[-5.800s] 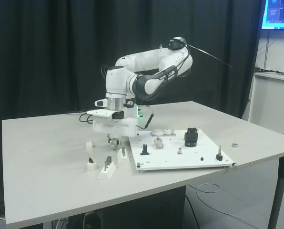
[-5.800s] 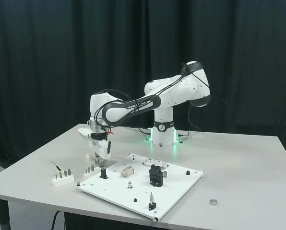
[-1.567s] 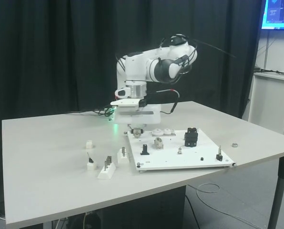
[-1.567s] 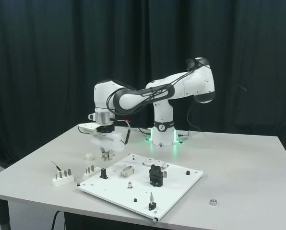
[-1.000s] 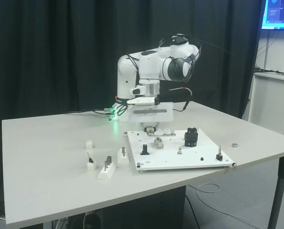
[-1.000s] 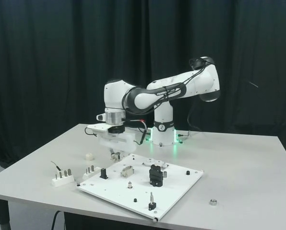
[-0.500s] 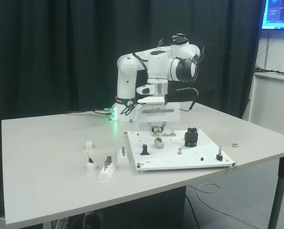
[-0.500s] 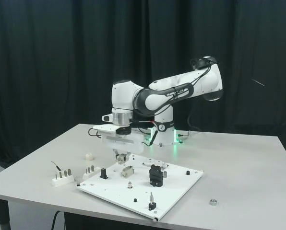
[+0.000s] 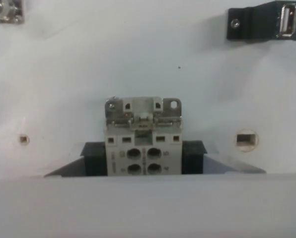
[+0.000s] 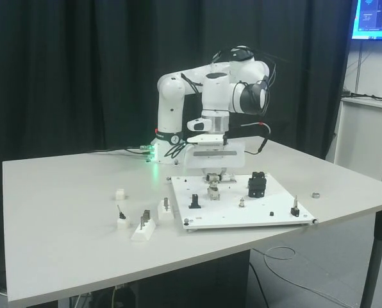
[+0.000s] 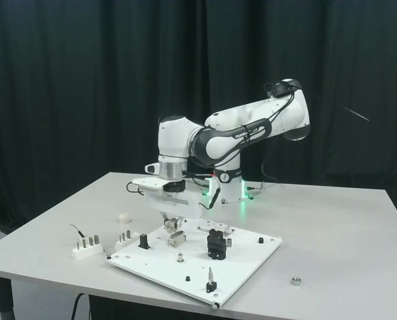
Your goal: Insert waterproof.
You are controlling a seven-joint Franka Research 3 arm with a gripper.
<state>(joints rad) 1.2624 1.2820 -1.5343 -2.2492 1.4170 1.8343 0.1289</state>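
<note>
Arm (image 10: pixel 207 90) now over white board (image 10: pixel 255 208)

We see a grey table (image 10: pixel 63 192) filling the lower frame. On it lie a white board (image 10: pixel 242 215) at centre right, three small white blocks (image 10: pixel 143 231) left of it, a small nut (image 10: pixel 316 193) at far right, and the arm's base (image 10: pixel 168 138) behind.

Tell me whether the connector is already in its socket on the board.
Cannot tell. The gripper holds the connector right over the board; contact is hidden.
</note>
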